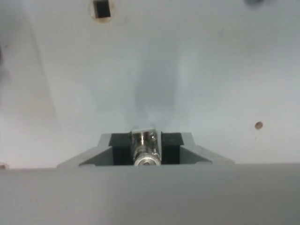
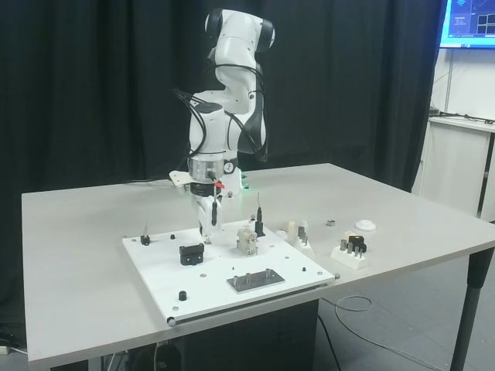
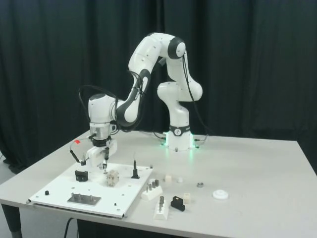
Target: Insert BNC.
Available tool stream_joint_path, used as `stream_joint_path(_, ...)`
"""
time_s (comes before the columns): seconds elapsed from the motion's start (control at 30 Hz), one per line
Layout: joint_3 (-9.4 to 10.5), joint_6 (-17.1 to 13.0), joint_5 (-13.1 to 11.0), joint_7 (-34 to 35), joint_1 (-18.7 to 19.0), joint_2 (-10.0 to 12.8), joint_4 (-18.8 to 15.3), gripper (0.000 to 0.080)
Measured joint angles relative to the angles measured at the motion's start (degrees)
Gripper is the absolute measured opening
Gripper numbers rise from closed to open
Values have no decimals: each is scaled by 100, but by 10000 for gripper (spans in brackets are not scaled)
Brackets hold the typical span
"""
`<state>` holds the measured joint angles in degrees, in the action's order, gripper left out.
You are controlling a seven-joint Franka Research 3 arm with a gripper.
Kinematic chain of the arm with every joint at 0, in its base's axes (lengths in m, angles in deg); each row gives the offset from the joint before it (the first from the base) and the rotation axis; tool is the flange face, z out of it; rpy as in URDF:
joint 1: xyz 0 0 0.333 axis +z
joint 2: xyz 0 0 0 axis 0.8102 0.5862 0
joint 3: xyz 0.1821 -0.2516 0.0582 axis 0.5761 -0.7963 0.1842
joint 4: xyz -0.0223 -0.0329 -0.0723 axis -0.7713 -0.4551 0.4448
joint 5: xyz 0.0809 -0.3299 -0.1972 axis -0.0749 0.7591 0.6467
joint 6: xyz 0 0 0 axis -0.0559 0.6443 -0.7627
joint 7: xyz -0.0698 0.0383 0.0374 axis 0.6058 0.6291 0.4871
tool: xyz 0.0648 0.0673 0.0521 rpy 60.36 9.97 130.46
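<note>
In the wrist view my gripper (image 1: 146,151) is shut on a small metal BNC connector (image 1: 146,146), held upright between the two black pads (image 1: 121,148). Beneath it is the white board (image 1: 187,70), with no socket directly under the connector. In the first room view the gripper (image 2: 209,225) hangs just above the back part of the white board (image 2: 155,270), between a black block (image 2: 191,253) and a small fitted block (image 2: 247,239). The second room view shows the gripper (image 3: 104,166) low over the board (image 3: 59,191).
A square hole (image 1: 101,9) and a small screw (image 1: 258,125) mark the board. On the board also stand a grey plate with pins (image 2: 255,281) and a black peg (image 2: 259,225). White part holders (image 2: 349,253) and a white disc (image 2: 365,225) lie on the grey table.
</note>
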<state>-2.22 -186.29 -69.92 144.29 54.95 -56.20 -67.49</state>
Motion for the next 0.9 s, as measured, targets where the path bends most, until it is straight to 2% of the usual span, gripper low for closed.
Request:
stream_joint_path(0.23,-3,0,106,74,0,0,0,126)
stream_joint_path(0.9,-24,-53,109,77,0,70,0,126)
